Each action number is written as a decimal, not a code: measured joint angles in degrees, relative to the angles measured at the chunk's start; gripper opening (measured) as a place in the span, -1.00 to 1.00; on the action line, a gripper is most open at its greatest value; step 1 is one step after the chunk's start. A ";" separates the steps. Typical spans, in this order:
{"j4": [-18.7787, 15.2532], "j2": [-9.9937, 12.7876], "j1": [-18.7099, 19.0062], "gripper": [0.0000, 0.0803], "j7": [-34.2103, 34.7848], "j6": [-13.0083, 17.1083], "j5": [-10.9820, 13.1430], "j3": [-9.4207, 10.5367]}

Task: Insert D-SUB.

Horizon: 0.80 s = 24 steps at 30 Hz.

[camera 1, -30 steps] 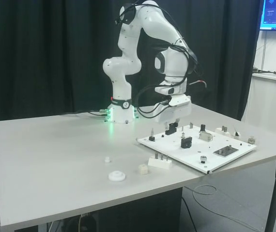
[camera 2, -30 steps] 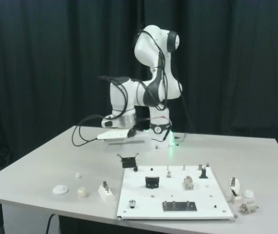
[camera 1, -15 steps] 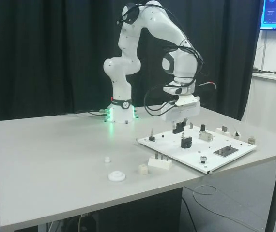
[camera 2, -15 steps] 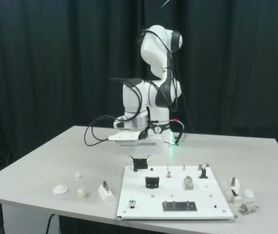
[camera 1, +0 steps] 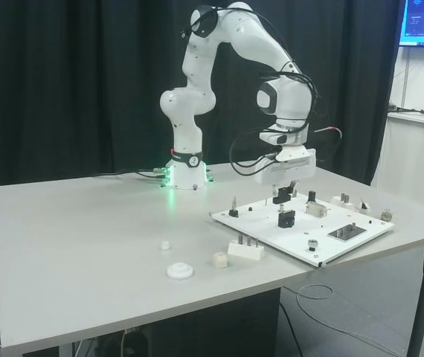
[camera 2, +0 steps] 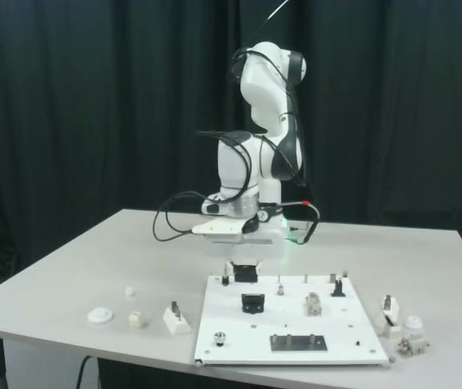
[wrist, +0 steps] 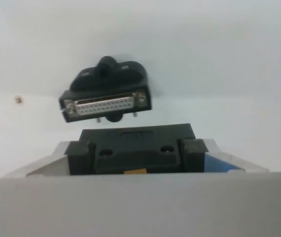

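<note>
I see the D-SUB socket [wrist: 106, 98] at frame centre, just above my end effector [wrist: 135, 153], which is clamped on a black D-SUB plug [wrist: 136, 148].

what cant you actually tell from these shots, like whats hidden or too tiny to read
- Wrist view: the gripper holds a black D-SUB plug; its mating face points away, hidden by its own body.
- Wrist view: the D-SUB socket shows, but its pins blur together, so they cannot be counted.
- Second room view: the plug over the white board is too small to judge alignment.
- First room view: the small parts at the board's far end are too small to identify.
</note>
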 joint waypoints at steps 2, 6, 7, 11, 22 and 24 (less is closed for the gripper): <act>-0.05 0.00 0.28 -0.05 0.00 0.13 0.01 0.06; -0.20 0.04 0.78 -0.05 0.00 0.55 0.02 0.23; -0.25 0.06 0.88 -0.05 0.00 0.74 0.02 0.30; -0.63 0.13 1.26 -0.05 0.00 1.82 0.01 0.48; -2.88 0.14 1.98 -0.05 -0.08 5.48 -0.20 0.59; -3.26 0.15 2.05 -0.05 -0.08 5.97 -0.21 0.60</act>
